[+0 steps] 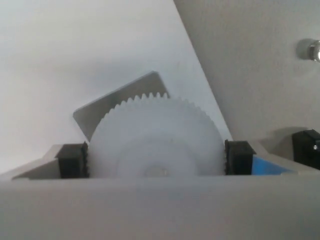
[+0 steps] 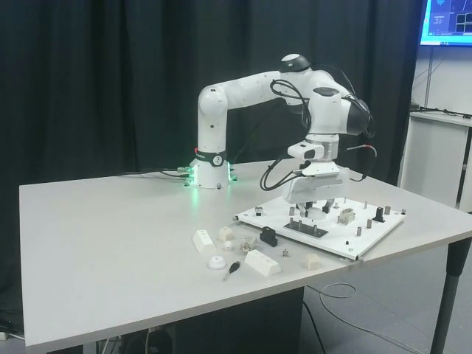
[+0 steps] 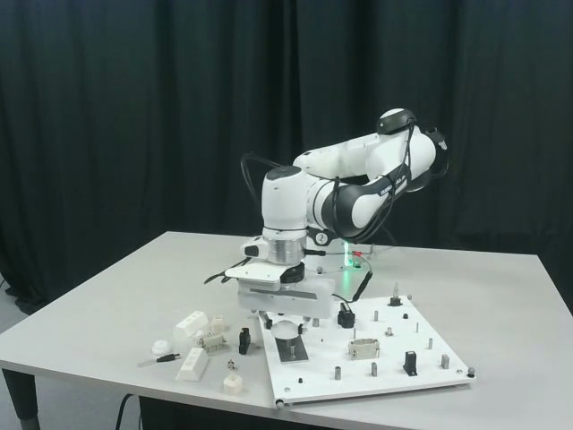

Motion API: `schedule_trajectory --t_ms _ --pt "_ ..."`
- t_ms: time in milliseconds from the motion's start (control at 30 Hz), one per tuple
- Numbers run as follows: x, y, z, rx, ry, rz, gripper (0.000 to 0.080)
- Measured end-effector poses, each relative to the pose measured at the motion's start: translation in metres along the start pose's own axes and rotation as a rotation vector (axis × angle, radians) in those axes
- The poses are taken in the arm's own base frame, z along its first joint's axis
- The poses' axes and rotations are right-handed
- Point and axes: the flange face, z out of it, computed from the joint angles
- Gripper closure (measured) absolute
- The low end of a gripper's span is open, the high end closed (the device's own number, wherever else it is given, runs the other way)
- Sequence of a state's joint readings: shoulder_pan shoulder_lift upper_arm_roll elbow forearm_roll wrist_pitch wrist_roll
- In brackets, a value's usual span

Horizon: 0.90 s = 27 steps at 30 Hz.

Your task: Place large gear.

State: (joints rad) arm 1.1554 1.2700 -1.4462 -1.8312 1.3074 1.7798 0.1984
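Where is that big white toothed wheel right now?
The large gear is clamped between the gripper fingers, held just above the white assembly board, over its end nearest the loose parts on the grey table.

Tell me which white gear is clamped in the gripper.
The large gear, held between the gripper fingers above the white board. The small gear lies loose on the table.
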Motion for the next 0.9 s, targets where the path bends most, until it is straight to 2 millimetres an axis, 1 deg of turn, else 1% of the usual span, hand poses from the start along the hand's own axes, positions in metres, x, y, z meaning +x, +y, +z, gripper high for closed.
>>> schedule_trajectory --t_ms 267,467,667,900 --pt "0.002 0.001 0.0 0.001 0.006 0.001 0.021" --pt "0.007 0.003 -0.002 0.004 0.025 0.001 0.021" --pt "0.017 0.01 -0.005 0.003 0.05 0.005 0.021" --pt "0.033 0.022 -0.009 0.001 0.075 0.008 0.021"
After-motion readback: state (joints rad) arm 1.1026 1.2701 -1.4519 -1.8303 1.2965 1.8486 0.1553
